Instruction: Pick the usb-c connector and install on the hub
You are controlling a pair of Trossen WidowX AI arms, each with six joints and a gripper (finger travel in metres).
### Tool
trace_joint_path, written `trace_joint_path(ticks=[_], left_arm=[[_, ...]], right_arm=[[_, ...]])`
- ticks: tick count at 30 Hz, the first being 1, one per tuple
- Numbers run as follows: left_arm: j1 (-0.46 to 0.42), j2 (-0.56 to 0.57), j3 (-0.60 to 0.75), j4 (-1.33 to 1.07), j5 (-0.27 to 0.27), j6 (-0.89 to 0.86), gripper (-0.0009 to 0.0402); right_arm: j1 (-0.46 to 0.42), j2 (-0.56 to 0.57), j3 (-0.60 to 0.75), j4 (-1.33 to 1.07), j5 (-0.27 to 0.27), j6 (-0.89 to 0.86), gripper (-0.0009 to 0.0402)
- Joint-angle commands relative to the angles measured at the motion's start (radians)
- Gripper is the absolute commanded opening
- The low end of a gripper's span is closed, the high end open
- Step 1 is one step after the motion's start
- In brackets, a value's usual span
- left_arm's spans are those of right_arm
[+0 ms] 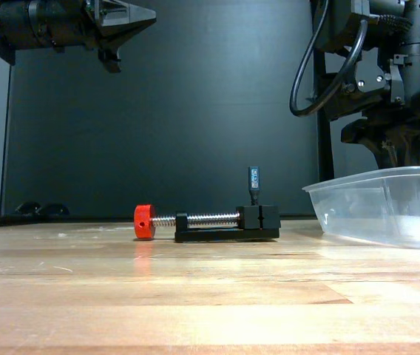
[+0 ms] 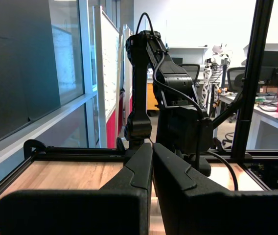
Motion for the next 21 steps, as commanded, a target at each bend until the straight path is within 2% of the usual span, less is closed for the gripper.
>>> trace_joint_path(ticks=[1, 13, 21], left_arm=[[0.000, 0.000, 0.000, 0.000, 0.000, 0.000, 0.0000], [0.000, 0.000, 0.000, 0.000, 0.000, 0.000, 0.0000], [0.000, 0.000, 0.000, 0.000, 0.000, 0.000, 0.0000]], right_arm=[[0.000, -0.001, 0.001, 0.002, 0.000, 0.000, 0.0064], [0.000, -0.001, 0.001, 0.008, -0.001, 0.000, -0.0001], [0.002, -0.001, 0.001, 0.008, -0.001, 0.000, 0.0004]])
